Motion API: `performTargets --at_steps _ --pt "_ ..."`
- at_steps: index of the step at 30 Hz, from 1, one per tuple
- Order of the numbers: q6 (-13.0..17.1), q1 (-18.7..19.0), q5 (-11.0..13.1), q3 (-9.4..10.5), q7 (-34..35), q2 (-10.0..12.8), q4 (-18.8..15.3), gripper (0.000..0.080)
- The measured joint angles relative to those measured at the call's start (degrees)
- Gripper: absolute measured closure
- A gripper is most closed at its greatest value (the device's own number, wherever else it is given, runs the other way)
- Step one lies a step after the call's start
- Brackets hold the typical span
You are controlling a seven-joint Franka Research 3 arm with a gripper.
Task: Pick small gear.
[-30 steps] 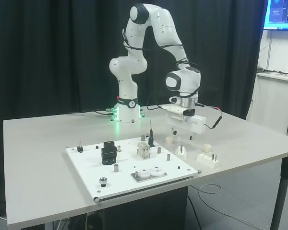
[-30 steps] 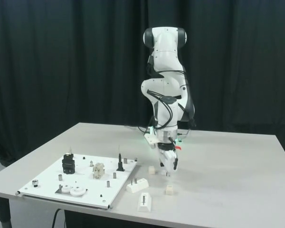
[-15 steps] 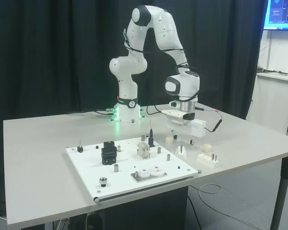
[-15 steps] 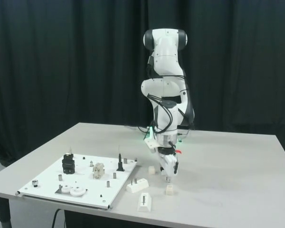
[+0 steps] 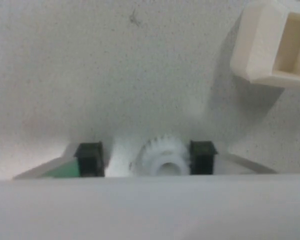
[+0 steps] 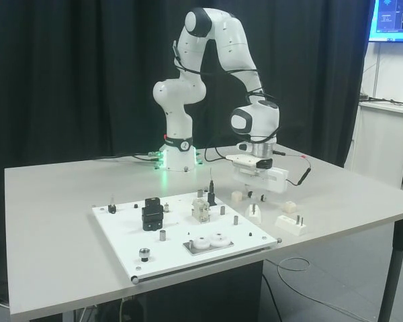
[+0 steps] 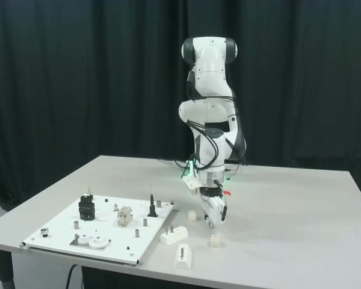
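In the wrist view a small white gear [image 5: 162, 157] lies flat on the grey table between my two black fingertips. My gripper [image 5: 145, 157] is open around it: one fingertip [image 5: 202, 157] sits close against the gear's teeth, the other fingertip [image 5: 88, 159] stands a gap away. In the room views the gripper [image 6: 254, 196] [image 7: 213, 224] is low over the table, just past the white board's far right corner. The gear itself is hidden there by the hand.
A white hollow block [image 5: 272, 45] lies close to the gripper. Small white blocks [image 6: 236, 196] [image 6: 289, 206] and white holders [image 6: 253, 213] [image 6: 291, 223] lie around it. The white assembly board [image 6: 181, 225] carries pegs, black parts and two white gears [image 6: 210, 242].
The arm has come down over the last second, bringing the gripper from above the table to table level around the gear.
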Motion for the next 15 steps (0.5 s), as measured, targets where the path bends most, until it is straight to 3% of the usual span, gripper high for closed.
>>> performTargets --at_steps 2,3,12,13,15 --pt "0.0 0.0 0.0 0.00 0.0 0.0 0.0 0.0260" --pt "0.0 0.0 0.0 0.00 0.0 0.0 0.0 0.0474" --pt "0.0 0.0 0.0 0.00 0.0 -0.1 0.0 0.0474" --pt "0.0 0.0 0.0 0.01 0.0 -0.1 0.0 0.0608" --pt "0.0 0.0 0.0 0.01 0.0 -0.1 0.0 0.0608"
